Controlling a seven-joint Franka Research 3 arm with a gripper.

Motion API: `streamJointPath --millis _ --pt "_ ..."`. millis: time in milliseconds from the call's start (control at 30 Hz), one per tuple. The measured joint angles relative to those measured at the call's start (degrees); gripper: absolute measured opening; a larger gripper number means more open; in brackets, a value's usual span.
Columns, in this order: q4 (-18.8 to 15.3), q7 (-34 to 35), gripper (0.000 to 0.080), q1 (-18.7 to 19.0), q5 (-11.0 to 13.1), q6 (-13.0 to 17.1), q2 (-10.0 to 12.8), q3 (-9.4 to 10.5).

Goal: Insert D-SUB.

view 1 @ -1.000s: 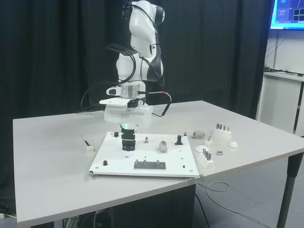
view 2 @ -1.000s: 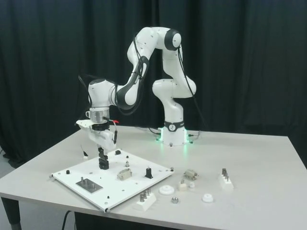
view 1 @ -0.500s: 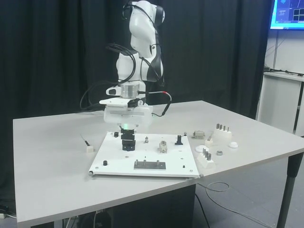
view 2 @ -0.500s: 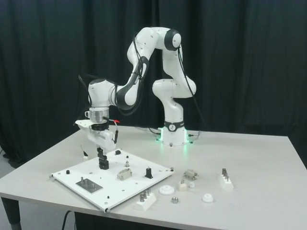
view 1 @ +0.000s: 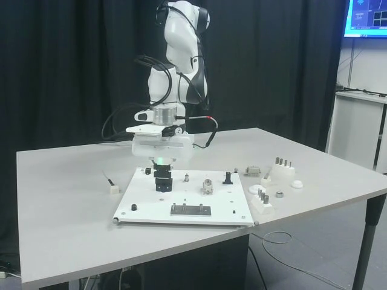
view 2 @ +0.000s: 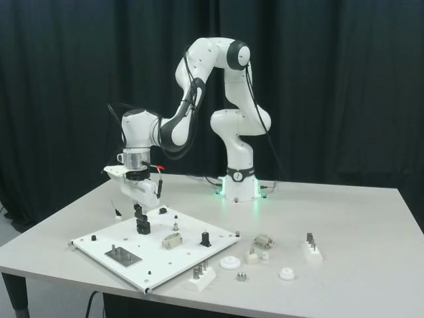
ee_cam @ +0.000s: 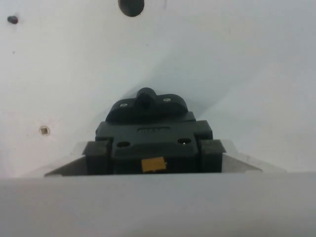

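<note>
A black D-SUB plug (ee_cam: 148, 123) sits between my gripper's (ee_cam: 154, 159) two black fingers (ee_cam: 97, 157), which are shut on its sides. A grey metal flange (ee_cam: 239, 164) shows under it on both sides. In the first room view the gripper (view 1: 162, 173) points straight down over the back left part of the white board (view 1: 187, 196), with the plug (view 1: 162, 183) at board level. The second room view shows the same gripper (view 2: 140, 215) and plug (view 2: 142, 226). Whether the plug touches the board I cannot tell. A small grey socket (view 1: 207, 185) stands on the board to the plug's right.
The board also carries a grey plate with pegs (view 1: 190, 209), a black bracket (view 1: 228, 177) and small black knobs (view 1: 133, 207). White peg holders (view 1: 282, 170), a grey connector (view 1: 253, 171) and rings lie on the table to the right. A small white block (view 1: 113, 189) lies left.
</note>
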Motion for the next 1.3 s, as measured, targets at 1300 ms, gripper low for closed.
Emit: streamJointPath --millis 1300 --pt "0.0 -2.2 0.0381 0.2 0.3 -0.2 0.0 0.05"
